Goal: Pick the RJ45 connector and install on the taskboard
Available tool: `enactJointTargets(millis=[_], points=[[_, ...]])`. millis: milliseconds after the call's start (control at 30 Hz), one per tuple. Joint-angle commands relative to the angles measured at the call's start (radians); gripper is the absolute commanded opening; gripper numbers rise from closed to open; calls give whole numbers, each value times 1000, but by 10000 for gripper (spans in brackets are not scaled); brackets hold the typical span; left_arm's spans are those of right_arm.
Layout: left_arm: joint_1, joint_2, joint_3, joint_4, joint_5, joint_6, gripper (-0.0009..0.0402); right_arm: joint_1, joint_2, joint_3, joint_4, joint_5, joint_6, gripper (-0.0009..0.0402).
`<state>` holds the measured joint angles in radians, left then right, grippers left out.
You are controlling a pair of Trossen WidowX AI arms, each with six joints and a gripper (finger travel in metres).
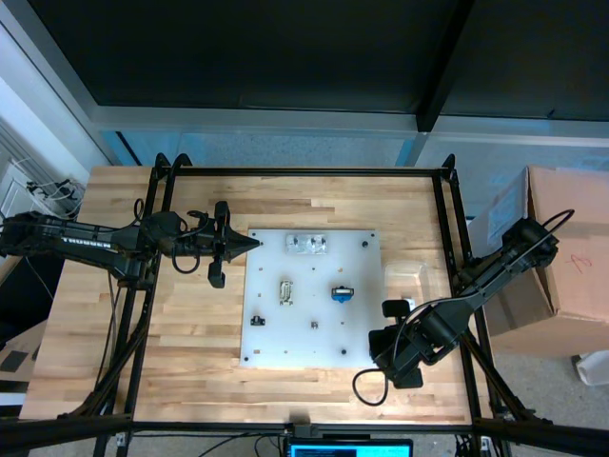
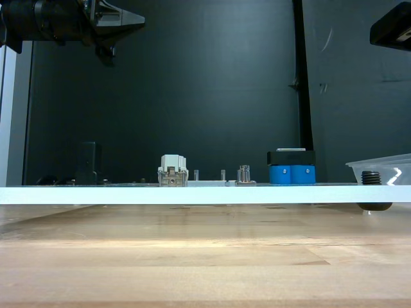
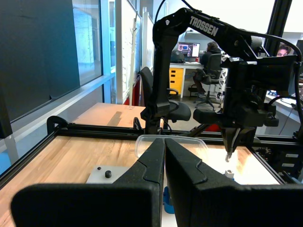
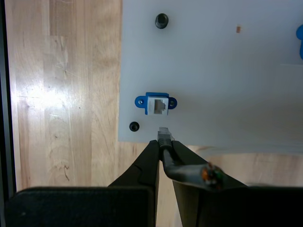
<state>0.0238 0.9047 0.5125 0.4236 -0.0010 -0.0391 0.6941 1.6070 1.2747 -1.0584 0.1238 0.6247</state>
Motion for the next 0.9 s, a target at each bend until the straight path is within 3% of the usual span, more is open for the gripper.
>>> enactJointTargets(millis=[33, 900], points=[[0, 0, 0, 0, 0, 0, 0, 1, 5, -5, 3, -1, 8, 0], [0, 0, 0, 0, 0, 0, 0, 12, 5, -89, 112, 15, 19, 0]])
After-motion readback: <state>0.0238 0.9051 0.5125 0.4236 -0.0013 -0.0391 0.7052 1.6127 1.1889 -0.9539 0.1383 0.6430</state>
